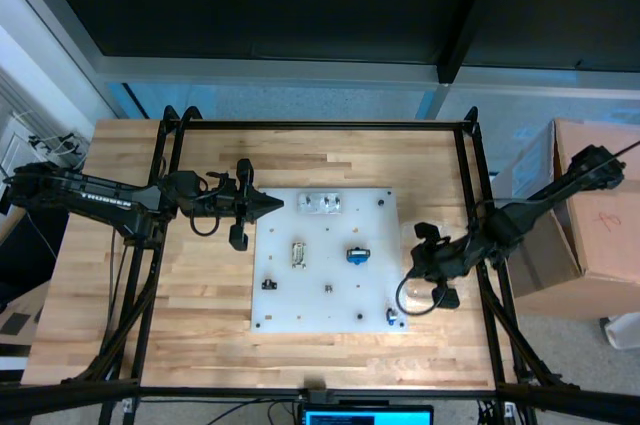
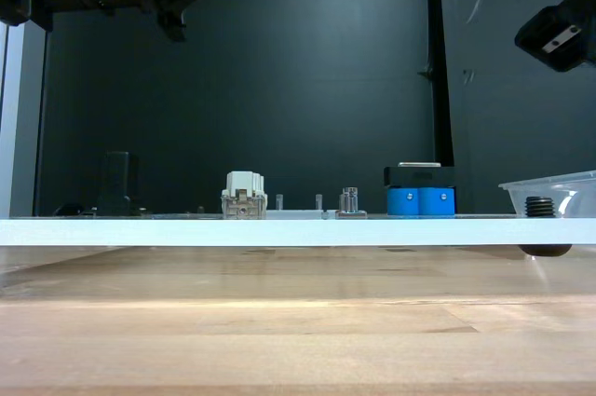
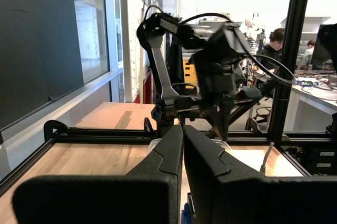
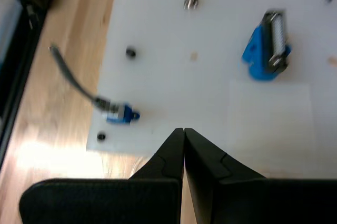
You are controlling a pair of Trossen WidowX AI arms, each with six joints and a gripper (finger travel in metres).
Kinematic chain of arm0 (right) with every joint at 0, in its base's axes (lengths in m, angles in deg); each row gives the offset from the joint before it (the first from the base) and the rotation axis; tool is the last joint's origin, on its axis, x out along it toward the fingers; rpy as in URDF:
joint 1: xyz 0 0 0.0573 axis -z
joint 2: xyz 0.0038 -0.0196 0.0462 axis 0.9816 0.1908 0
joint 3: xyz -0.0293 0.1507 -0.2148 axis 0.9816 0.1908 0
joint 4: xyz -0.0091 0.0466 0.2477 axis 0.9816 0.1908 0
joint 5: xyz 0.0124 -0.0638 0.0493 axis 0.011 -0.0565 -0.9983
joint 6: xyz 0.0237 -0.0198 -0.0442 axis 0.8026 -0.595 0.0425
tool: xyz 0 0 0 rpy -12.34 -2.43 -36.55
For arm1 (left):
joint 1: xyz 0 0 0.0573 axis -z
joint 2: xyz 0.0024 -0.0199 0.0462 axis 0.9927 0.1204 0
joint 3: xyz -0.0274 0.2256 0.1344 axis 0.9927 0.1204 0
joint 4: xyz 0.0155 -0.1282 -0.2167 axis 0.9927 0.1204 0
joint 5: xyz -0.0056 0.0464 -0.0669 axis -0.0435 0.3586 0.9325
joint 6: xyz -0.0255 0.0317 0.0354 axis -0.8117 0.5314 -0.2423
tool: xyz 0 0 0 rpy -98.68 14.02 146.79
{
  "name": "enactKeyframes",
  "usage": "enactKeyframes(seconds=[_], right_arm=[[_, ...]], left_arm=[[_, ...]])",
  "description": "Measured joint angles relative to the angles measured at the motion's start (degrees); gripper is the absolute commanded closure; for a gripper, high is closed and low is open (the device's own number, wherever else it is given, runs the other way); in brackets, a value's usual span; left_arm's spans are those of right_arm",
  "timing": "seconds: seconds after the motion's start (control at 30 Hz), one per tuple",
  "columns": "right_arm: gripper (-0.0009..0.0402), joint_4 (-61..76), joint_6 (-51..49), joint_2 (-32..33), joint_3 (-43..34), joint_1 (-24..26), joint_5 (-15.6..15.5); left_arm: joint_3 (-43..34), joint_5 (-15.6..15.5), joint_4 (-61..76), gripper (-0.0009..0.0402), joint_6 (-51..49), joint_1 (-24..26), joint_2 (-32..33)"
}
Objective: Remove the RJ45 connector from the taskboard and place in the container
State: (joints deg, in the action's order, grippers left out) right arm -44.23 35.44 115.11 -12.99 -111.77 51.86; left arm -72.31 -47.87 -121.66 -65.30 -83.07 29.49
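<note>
The RJ45 connector [image 4: 119, 114] is a small blue plug on a grey cable, lying at the near right corner of the white taskboard [image 4: 168, 66], with the cable trailing over the wood. It shows as a blue speck [image 1: 393, 318] in the high view; whether it sits in a seat I cannot tell. My right gripper [image 4: 184, 129] is shut and empty, hovering over the board's right edge [image 1: 414, 265], above the clear container [image 4: 268, 124]. My left gripper [image 1: 273, 205] is shut and empty, held high over the board's left edge [image 3: 182, 127].
On the taskboard [image 1: 300, 315] stand a blue D-sub connector [image 1: 357, 255], a white-grey connector [image 1: 298, 255], silver parts [image 1: 322, 203] and a small metal stud [image 1: 329, 289]. The clear container [image 2: 549, 184] is at the low view's right. A cardboard box [image 1: 590, 215] stands off the table's right side.
</note>
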Motion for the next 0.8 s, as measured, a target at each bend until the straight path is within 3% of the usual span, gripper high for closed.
enactKeyframes(seconds=[0.37,0.8], right_arm=[[0.0381,9.9,8.7,14.86,-12.52,-4.37,-0.5],[0.0208,11.26,13.4,26.18,-18.71,-6.38,-2.36]], left_arm=[[-0.02,-0.02,0.0,0.0393,0.0,0.0,0.0],[0.0,-0.02,0.0,0.0393,0.0,0.0,0.0]])
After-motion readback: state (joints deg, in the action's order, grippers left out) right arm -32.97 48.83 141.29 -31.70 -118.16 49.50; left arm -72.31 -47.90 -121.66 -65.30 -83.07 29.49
